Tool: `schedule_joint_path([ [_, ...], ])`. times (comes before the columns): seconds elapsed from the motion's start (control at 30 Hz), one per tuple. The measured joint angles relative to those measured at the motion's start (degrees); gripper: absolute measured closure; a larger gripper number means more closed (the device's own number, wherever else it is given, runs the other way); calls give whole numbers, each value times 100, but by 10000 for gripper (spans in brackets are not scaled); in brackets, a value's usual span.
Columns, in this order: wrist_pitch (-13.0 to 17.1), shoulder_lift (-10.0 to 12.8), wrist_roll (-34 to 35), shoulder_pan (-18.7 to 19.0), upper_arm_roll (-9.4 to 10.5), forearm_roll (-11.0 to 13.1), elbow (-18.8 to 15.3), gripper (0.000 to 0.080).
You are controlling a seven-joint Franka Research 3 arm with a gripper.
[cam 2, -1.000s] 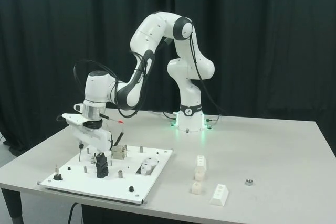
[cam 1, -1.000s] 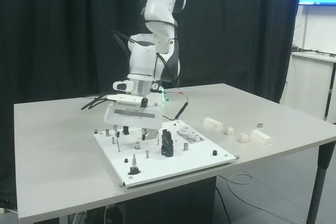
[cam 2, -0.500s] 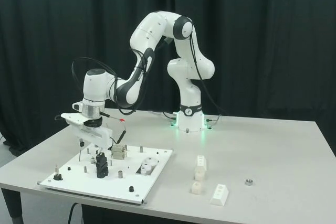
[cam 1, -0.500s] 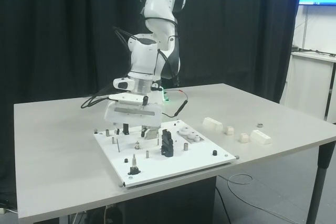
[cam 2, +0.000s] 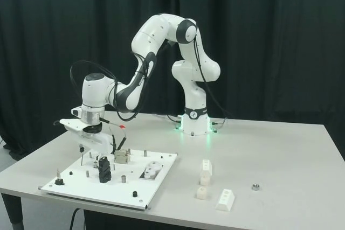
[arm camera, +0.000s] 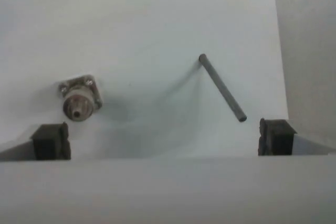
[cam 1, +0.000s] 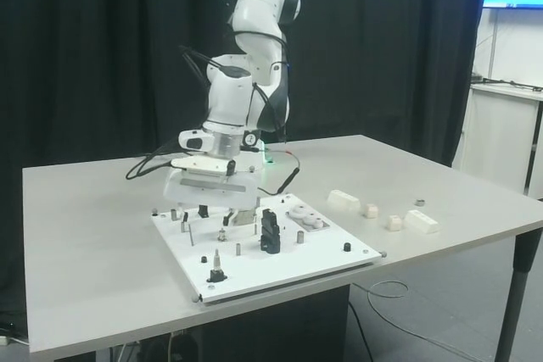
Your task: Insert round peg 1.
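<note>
Wrist view shows my claw (arm camera: 163,140) wide open, holding nothing; the thin peg (arm camera: 222,88) probably already stands inserted in the white board (arm camera: 157,19).

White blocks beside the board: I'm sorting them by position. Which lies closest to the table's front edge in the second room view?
The wedge-shaped white block, next to the small cube; the other two sit farther back.

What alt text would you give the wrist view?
A thin grey metal round peg stands on the white assembly board, between the two black fingertips of the open tool. A small grey metal connector with a square flange sits apart from it on the board.
</note>
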Motion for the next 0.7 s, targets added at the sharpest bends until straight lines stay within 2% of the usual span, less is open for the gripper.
schedule_joint_path([
  [0.3,-211,144,0,-3,0,4,222,3],
  [0.7,-623,154,23,-28,0,11,411,3],
])
